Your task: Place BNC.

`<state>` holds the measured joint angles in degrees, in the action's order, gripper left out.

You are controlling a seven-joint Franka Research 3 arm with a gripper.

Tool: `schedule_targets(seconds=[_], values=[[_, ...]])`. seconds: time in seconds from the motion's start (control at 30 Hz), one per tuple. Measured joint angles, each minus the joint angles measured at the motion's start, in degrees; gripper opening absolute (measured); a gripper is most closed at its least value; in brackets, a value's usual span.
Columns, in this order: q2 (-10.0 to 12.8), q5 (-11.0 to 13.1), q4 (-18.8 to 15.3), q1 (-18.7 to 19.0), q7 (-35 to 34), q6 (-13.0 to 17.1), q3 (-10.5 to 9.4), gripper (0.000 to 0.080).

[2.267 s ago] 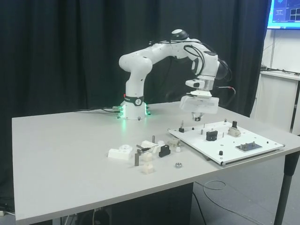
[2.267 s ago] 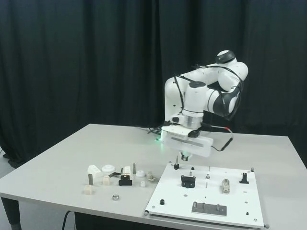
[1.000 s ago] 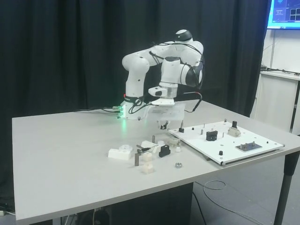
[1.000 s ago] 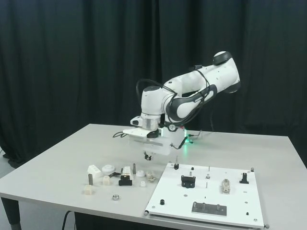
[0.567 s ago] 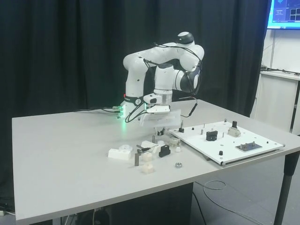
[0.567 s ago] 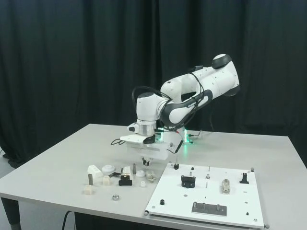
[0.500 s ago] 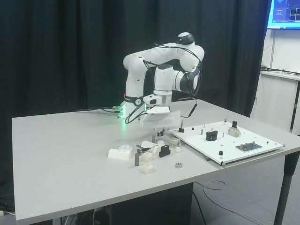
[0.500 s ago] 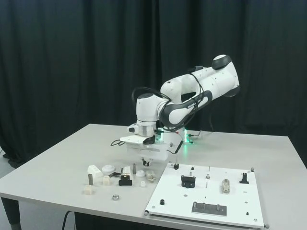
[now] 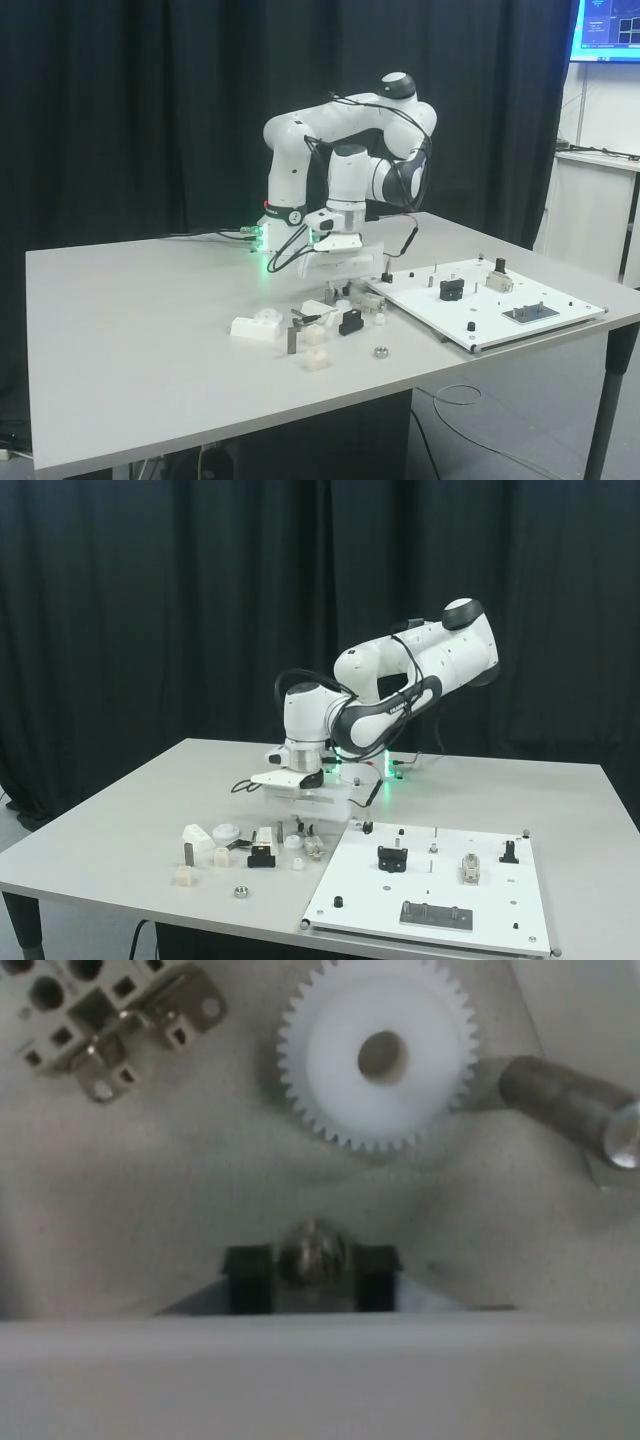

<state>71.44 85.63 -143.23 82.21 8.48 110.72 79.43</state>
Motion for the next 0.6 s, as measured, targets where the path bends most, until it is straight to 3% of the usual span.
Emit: schedule_targets(seconds=[0.03, 0.07, 0.2, 0.23, 0.5, 0.53, 0.6], values=[[0.0, 0.1, 0.0, 0.0, 0.0, 0.1, -0.11, 0.0124], [0.0, 0.1, 0.0, -0.1, 0.0, 0.2, -0.22, 0.0175], [0.1, 0.3, 0.0, -0.1, 0.0, 0.3, -0.44, 0.0175], [0.1, 0.3, 0.0, -0.1, 0.0, 0.3, -0.45, 0.0504], [0.1, 0.3, 0.0, -0.3, 0.0, 0.7, -0.31, 0.0504], [0.2, 0.3, 0.0, -0.3, 0.0, 0.7, -0.22, 0.0780], [0.2, 0.2, 0.0, -0.3, 0.0, 0.9, 0.01, 0.0780]])
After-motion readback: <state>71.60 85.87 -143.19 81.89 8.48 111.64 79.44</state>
